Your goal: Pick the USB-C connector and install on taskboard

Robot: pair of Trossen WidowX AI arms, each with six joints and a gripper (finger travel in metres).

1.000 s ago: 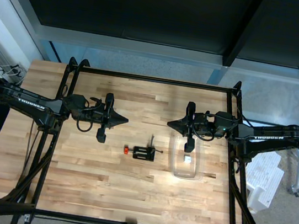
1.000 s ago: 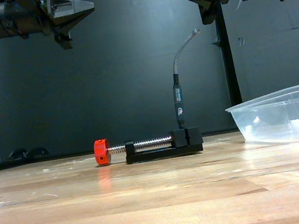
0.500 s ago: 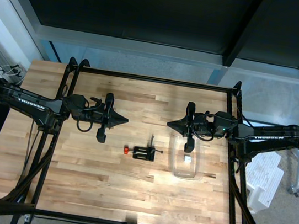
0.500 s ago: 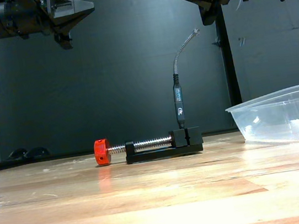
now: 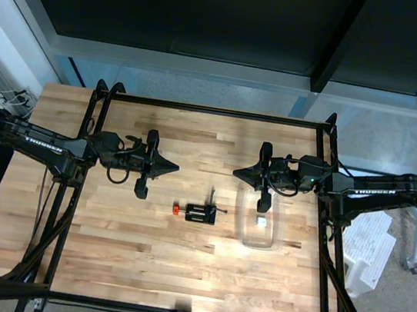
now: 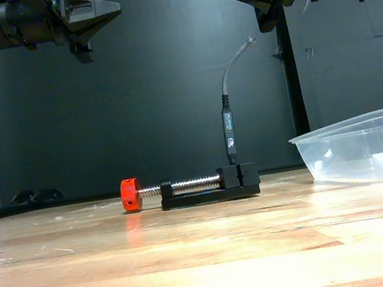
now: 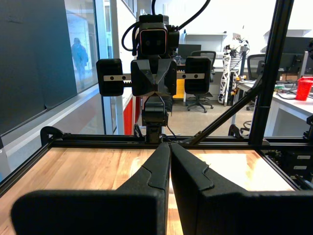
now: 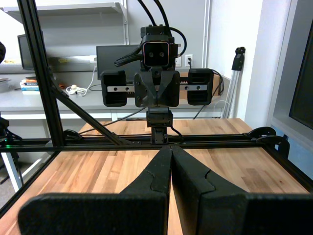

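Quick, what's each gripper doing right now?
Left gripper: fingers shut, holding nothing, raised left of the taskboard.
Right gripper: fingers shut, holding nothing, raised near the clear tray.

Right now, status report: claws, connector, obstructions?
Left claw shut, high left of taskboard. Right claw shut, high right. USB-C connector upright on it. Tray apart, nothing blocking.

Wooden table [image 5: 139, 259] with taskboard [image 5: 200, 215] and clear tray [image 5: 249, 230]

Beyond the wooden table [image 5: 139, 263]: dark wall panel [image 5: 175, 4] above grey speckled floor [image 5: 202, 91]. Right of the table: glass partition [image 7: 80, 58], office chair [image 7: 198, 95], white worktop [image 7: 293, 103]. Left of the table: white wall [image 8: 195, 29], shelf [image 8: 73, 6], monitor [image 8: 115, 56] on a grey desk [image 8: 58, 100].
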